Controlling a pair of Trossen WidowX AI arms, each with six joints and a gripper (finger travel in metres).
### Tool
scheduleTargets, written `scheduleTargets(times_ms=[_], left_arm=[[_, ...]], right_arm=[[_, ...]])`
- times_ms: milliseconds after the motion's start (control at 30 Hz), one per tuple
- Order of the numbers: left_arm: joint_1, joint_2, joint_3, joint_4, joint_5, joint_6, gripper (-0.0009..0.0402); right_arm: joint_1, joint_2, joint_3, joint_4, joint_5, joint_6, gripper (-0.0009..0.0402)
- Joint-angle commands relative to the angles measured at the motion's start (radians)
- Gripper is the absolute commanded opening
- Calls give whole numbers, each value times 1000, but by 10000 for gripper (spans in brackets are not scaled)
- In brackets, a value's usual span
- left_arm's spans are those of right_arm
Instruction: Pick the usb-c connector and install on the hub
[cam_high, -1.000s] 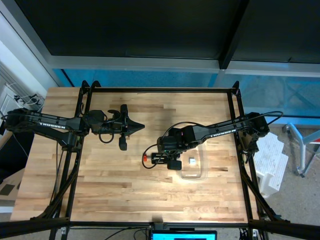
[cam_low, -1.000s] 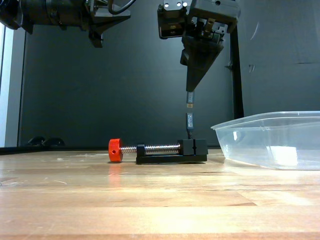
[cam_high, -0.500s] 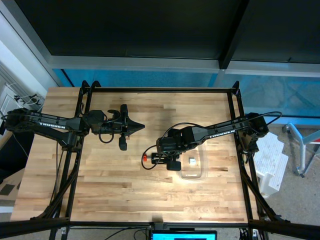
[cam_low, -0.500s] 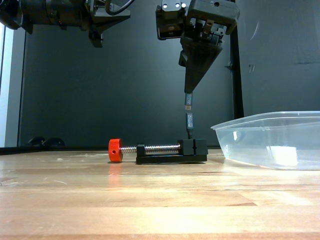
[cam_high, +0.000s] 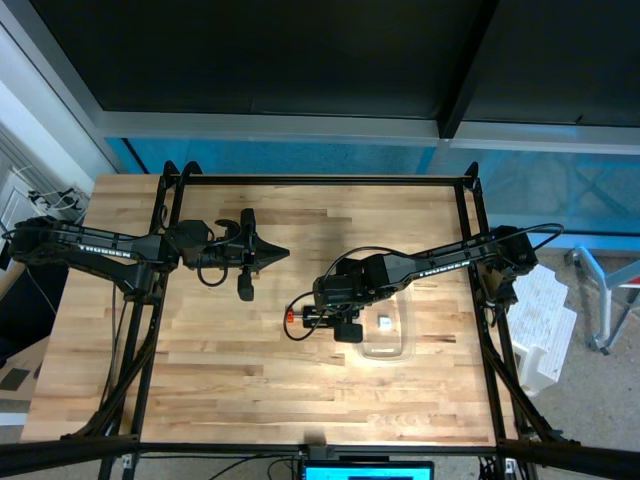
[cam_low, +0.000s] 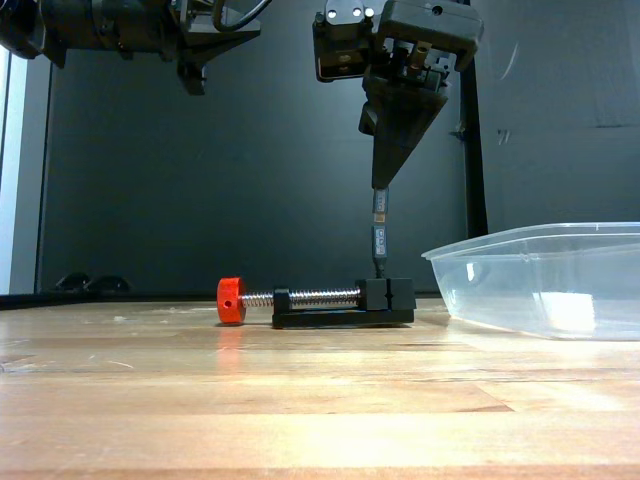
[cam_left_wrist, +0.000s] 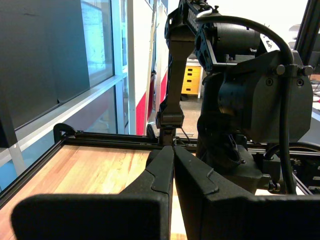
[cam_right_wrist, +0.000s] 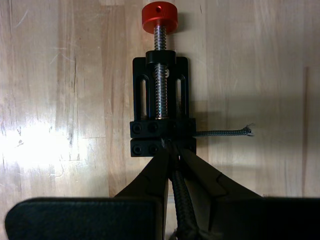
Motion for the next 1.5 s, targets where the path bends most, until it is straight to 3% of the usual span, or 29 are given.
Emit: scheduleTargets(times_ms=[33, 1500], left_arm=[[0, 0, 0, 0, 0, 0, 0], [0, 0, 0, 0, 0, 0, 0]], right_arm=[[1, 0, -2, 2, 0, 1, 0], [0, 0, -37, 36, 0, 1, 0]])
